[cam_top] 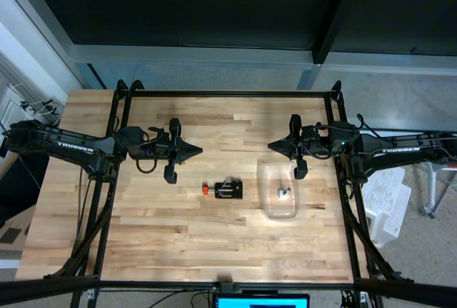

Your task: Pick the RCA connector and install on taskboard

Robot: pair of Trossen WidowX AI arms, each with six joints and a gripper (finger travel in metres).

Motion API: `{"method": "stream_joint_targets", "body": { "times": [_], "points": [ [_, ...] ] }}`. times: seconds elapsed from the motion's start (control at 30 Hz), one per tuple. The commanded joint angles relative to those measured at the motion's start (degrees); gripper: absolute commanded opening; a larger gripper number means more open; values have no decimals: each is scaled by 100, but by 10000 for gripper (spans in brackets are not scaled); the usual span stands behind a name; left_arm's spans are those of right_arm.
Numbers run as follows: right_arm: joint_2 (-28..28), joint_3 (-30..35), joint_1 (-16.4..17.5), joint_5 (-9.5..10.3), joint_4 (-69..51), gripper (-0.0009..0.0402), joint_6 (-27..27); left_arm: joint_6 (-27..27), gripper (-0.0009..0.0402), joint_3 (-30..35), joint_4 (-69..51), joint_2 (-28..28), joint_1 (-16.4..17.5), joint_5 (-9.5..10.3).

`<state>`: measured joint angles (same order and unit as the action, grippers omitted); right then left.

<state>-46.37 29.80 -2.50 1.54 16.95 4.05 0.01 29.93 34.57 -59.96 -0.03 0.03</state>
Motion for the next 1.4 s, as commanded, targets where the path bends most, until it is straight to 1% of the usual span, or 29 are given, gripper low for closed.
{"method": "stream_joint_targets", "body": {
  "times": [0.03,0.33,0.37,0.43,0.47,0.53,0.67,0.8,0.9,0.93,1.03,1.07,1.13,1.2,1.23,1.33,1.4],
  "points": [
    [-2,0,2,0,4,0,4,0,0,2,0,-2,4,0],
    [-2,0,2,7,0,0,20,0,0,2,0,-4,2,0],
    [-2,0,2,26,-7,0,17,0,0,2,0,-2,2,0],
    [11,17,2,164,-39,0,20,0,0,2,0,-2,2,0],
    [15,57,2,153,-149,0,17,-2,0,2,0,-4,2,0],
    [44,195,11,155,-577,0,15,-2,0,2,0,-2,4,0],
    [98,612,48,155,-1805,0,-4,-2,0,2,0,-2,4,0],
    [94,1099,223,138,-3112,0,-39,0,0,2,0,-4,4,0],
    [94,1386,424,24,-3978,0,-20,0,0,2,0,-2,2,0],
    [94,1473,485,-48,-4282,0,0,-2,0,2,0,-2,4,0],
    [83,1700,656,-92,-5090,0,57,-2,0,2,0,-2,2,0],
    [83,1753,713,-175,-5300,0,101,-2,0,2,0,-4,4,0],
    [83,1834,852,-341,-5659,0,177,-2,0,2,0,-2,2,0],
    [83,1878,977,-461,-5949,0,271,-2,0,2,0,-2,4,0],
    [83,1888,1043,-505,-6072,0,330,-2,0,2,0,-2,2,0],
    [83,1882,1239,-533,-6402,0,522,-2,0,2,0,-2,2,0],
    [81,1869,1379,-667,-6612,0,675,0,0,2,0,-2,2,0]
  ]
}}
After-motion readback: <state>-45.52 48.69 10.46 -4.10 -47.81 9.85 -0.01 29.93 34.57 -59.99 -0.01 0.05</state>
